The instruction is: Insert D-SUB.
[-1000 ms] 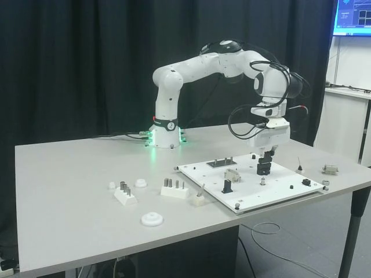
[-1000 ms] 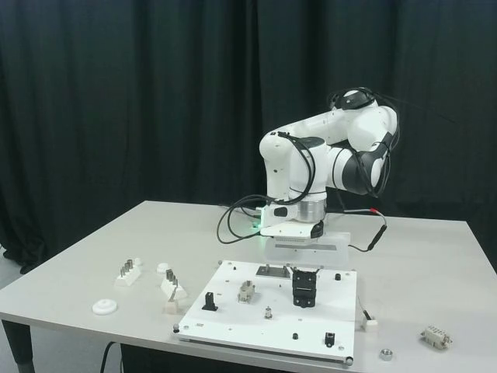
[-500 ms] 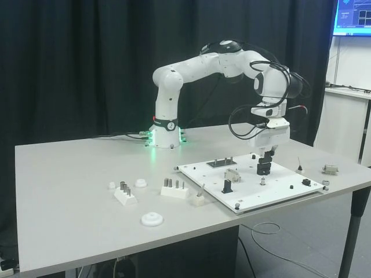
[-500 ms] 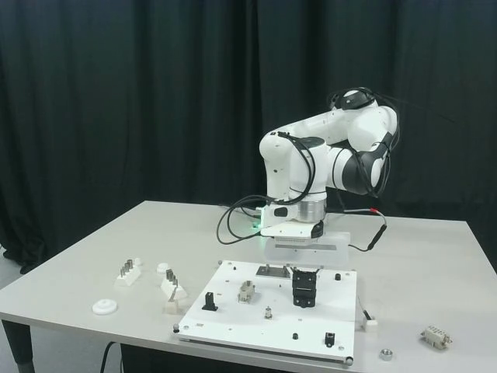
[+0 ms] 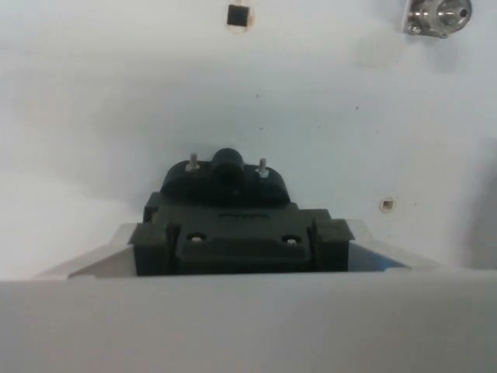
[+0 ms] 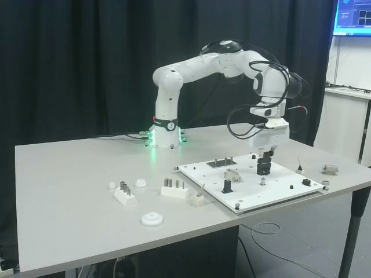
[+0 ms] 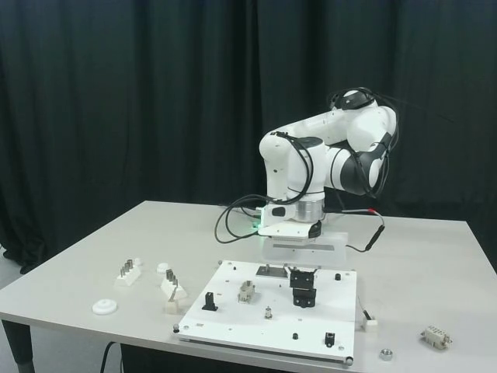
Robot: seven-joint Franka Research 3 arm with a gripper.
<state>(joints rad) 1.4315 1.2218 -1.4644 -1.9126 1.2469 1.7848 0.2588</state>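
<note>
Pincer (image 6: 265,155) fingertips perhaps hidden

The arm (image 6: 197,63) is white, built of smooth rounded links with black bands at the wrist joints (image 7: 361,172). Its base (image 6: 164,132) is a white cone ringed with green lights — a dark collar with a small marking sits just above. Black cables (image 6: 240,124) loop from the wrist, and more hang beside the forearm (image 7: 233,221). The hand (image 6: 269,134) is a white boxy block; the fingers (image 6: 266,155) below are black.
</note>
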